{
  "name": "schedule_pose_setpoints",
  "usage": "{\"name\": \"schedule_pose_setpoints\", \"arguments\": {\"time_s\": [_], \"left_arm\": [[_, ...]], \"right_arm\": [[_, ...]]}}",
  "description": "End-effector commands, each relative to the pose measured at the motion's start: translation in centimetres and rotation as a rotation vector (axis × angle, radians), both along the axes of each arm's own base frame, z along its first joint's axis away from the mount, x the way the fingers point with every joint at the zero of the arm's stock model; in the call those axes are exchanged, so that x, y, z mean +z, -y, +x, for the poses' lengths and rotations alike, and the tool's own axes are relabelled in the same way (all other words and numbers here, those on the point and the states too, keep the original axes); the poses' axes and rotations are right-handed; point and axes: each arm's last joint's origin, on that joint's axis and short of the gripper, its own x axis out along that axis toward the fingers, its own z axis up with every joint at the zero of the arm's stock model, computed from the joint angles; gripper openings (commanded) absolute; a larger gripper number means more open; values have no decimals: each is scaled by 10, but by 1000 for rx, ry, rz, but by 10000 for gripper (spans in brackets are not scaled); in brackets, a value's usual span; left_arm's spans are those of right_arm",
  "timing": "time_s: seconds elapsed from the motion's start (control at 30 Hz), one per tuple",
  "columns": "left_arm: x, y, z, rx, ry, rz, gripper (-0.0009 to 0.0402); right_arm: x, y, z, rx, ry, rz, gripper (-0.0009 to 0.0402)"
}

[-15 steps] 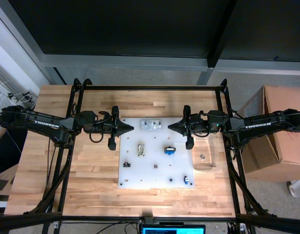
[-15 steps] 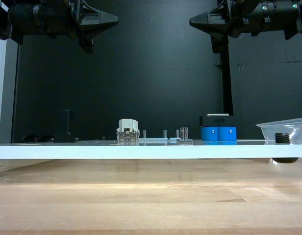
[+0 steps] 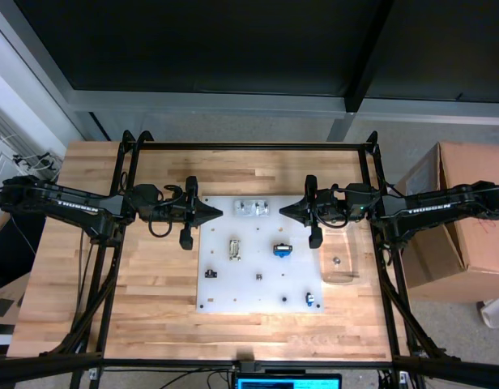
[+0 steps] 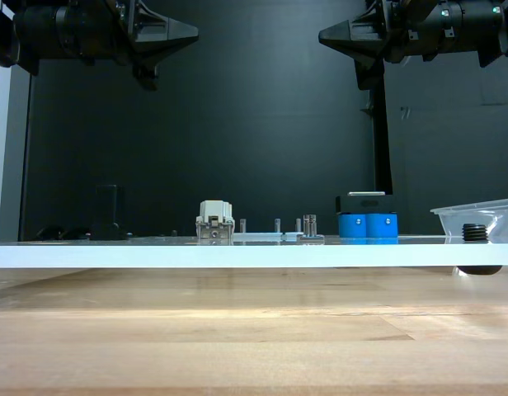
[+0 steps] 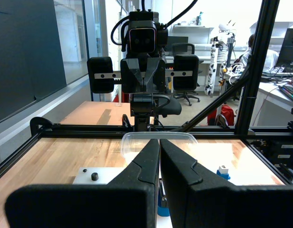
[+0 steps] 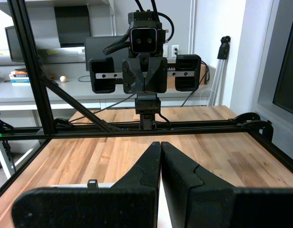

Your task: Pick the M12 nut and place it on its threads and fasten

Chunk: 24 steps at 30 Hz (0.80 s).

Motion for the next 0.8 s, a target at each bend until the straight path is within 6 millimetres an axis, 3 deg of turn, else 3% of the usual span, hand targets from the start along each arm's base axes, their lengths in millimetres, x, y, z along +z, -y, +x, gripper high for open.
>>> {"name": "schedule_pose_setpoints", "arguments": {"time_s": [0.03,0.47,0.8], "left_arm": [[0,0,0,0,0,0,0],[0,0,0,0,0,0,0],[0,0,0,0,0,0,0]], "right_arm": [[0,0,0,0,0,1,0],[2,-1,-1,22,-1,39,0],[6,-8,0,43,-246,51,0]]}}
